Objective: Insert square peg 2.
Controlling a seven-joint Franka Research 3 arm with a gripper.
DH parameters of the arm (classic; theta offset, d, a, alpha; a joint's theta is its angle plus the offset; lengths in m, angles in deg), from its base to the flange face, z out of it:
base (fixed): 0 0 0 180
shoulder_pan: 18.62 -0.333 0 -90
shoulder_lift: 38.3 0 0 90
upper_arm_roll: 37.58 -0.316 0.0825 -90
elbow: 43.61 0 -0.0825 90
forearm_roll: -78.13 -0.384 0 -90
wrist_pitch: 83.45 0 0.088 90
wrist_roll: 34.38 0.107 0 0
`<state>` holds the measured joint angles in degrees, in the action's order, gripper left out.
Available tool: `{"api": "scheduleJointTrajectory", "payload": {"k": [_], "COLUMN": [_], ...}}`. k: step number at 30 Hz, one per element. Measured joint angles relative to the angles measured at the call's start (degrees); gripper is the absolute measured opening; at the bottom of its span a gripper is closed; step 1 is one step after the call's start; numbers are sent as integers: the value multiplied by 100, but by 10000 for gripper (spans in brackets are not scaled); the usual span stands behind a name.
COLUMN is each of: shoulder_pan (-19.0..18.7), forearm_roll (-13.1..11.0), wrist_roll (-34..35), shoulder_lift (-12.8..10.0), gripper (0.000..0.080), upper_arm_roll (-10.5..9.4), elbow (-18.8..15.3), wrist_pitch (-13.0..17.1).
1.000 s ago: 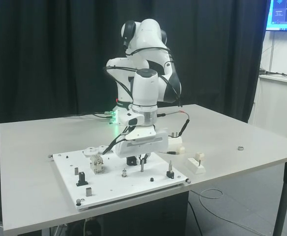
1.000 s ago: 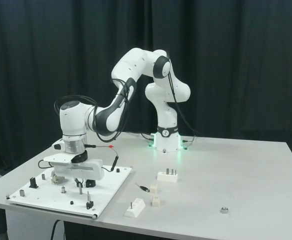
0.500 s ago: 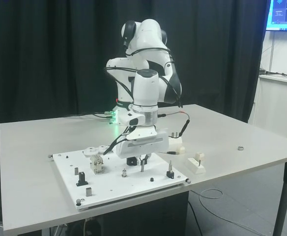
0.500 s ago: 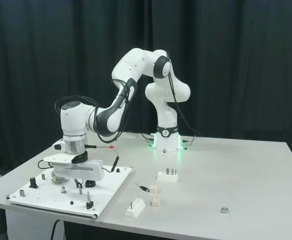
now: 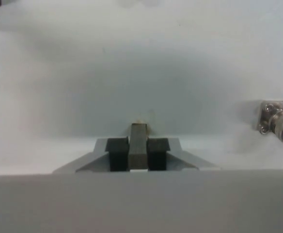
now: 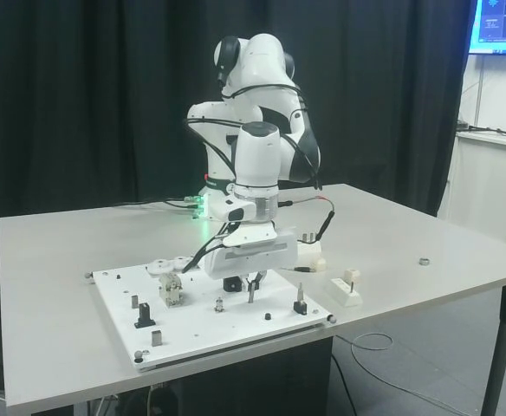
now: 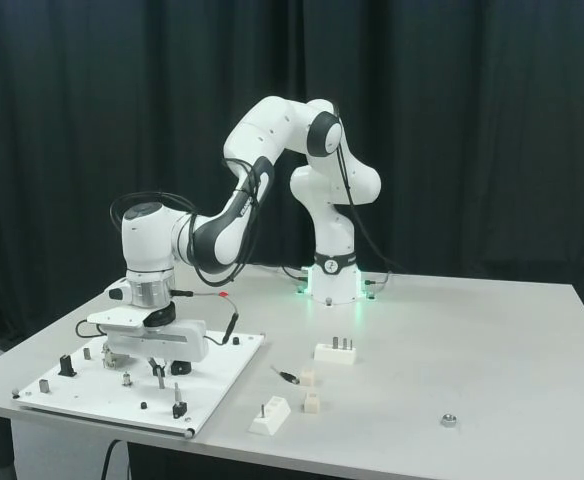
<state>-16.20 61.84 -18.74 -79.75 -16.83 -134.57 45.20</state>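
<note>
The square peg (image 5: 138, 144) is a grey metal bar standing upright between two black fingers (image 5: 117, 154), and my gripper (image 5: 137, 156) is shut on it. Its lower end hangs close over the white board (image 5: 141, 73); I cannot tell if it touches. In the first room view the gripper (image 6: 251, 282) holds the peg (image 6: 250, 293) over the middle of the board (image 6: 236, 334). The second room view shows the same gripper (image 7: 159, 367) and peg (image 7: 161, 379) above the board (image 7: 212, 385).
A metal connector (image 5: 277, 121) is fixed on the board beside the peg. The board also carries a black holder (image 6: 144, 314), a grey block (image 6: 154, 336) and a black upright (image 6: 299, 305). Off the board lie a white block (image 6: 350, 289), small blocks (image 6: 312, 256) and a nut (image 6: 424, 259).
Hardly anything: the hand with the peg has shifted only very slightly over the board, and the grip is unchanged.
</note>
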Motion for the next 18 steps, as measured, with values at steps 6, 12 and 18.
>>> {"api": "scheduleJointTrajectory", "payload": {"k": [6, 12, 18], "shoulder_pan": [0, 0, 0], "forearm_roll": [0, 0, 0], "wrist_roll": [0, 0, 0], "shoulder_lift": [7, 18, 32], "gripper": [76, 76, 76], "upper_arm_roll": [3, 7, 10], "elbow": [-10, -27, -46], "wrist_pitch": [-5, -12, -26]}}
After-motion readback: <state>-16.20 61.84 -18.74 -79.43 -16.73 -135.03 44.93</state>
